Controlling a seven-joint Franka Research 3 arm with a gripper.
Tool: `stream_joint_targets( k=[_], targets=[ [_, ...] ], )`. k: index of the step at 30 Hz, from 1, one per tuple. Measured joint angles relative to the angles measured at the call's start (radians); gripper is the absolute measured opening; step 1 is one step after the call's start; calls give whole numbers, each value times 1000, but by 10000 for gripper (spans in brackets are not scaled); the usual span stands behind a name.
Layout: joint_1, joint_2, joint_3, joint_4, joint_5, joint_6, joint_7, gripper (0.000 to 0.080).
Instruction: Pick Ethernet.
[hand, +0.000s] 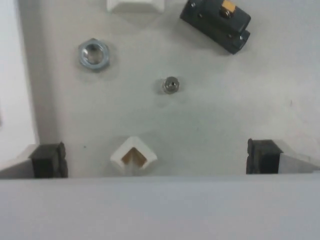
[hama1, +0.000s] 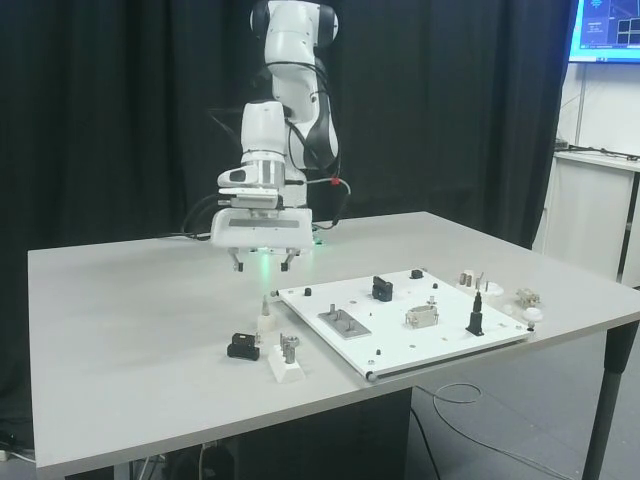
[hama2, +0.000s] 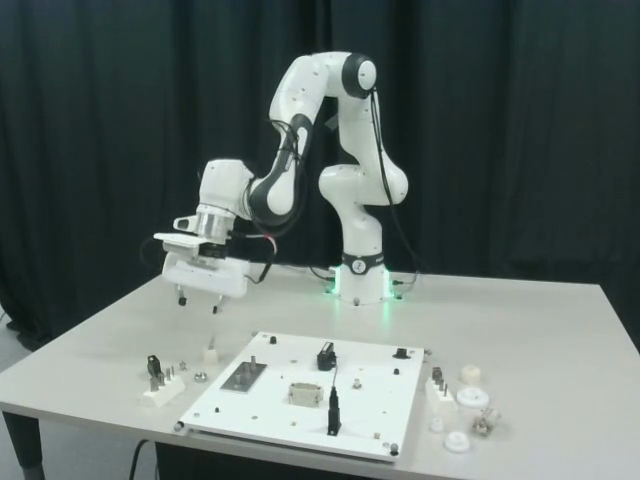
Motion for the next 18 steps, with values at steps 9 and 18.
stream_joint_targets(
  k=[9,18],
  targets=[
    [1,-52,3,25,-14,-90,-14,800],
    [2,-79,18,59,-68,-168,-24,800]
  ],
)
